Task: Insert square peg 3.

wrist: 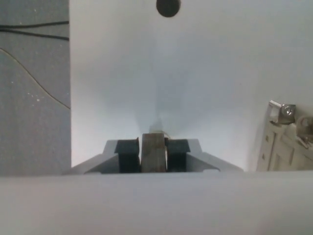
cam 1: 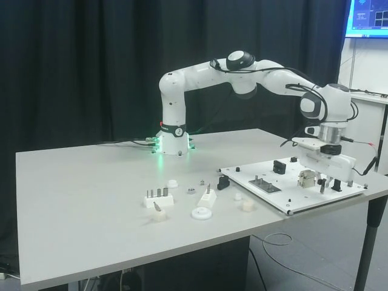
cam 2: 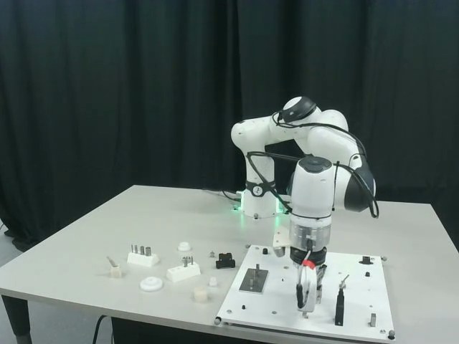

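In the wrist view my gripper (wrist: 153, 142) is shut on a square grey peg (wrist: 154, 159), held upright between the two black fingers (wrist: 127, 154). It hangs just over the white task board (wrist: 195, 88). From the second room view, the gripper (cam 2: 306, 295) points straight down over the near middle of the board (cam 2: 276, 308), and the peg's tip (cam 2: 305, 311) is close to the surface. In the first room view the gripper (cam 1: 326, 180) is above the board's (cam 1: 267, 195) right part. The hole under the peg is hidden.
A metal latch fixture (wrist: 288, 117) stands on the board beside the gripper, with a black upright block (cam 2: 339, 308) nearby. A grey plate with a pin (cam 2: 254, 278) lies further left. A white stand with pegs (cam 2: 142, 256) and small white parts (cam 1: 200, 212) lie on the table. Cables (wrist: 34, 29) run beside the board.
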{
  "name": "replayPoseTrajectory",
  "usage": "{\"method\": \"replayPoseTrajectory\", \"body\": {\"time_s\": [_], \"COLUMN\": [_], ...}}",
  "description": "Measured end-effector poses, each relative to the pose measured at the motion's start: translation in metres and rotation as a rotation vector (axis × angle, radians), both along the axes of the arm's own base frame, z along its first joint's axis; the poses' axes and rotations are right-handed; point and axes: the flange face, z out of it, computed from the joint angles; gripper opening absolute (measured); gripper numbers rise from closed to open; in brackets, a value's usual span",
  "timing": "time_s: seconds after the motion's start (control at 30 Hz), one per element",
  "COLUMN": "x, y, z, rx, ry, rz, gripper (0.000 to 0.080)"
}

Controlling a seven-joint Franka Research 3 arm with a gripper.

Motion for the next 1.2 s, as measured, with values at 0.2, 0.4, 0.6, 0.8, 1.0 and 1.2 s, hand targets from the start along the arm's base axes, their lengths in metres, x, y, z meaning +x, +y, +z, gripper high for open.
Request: {"method": "replayPoseTrajectory", "body": {"time_s": [0.2, 0.4, 0.6, 0.8, 1.0, 1.2], "x": [-0.0003, -0.0011, -0.001, -0.0009, -0.0007, -0.0006], "y": [0.0001, 0.0017, 0.0019, 0.0016, 0.0009, 0.0005], "z": [-0.0026, -0.0057, -0.0059, -0.0061, -0.0061, -0.0062], "rx": [0.01, 0.018, 0.024, 0.025, 0.024, 0.024], "ry": [0.005, 0.011, 0.01, 0.011, 0.011, 0.011], "rz": [-0.003, -0.002, -0.004, -0.002, 0.0, 0.002], "gripper": [0.0115, 0.0115, 0.0115, 0.0115, 0.0114, 0.0114]}}
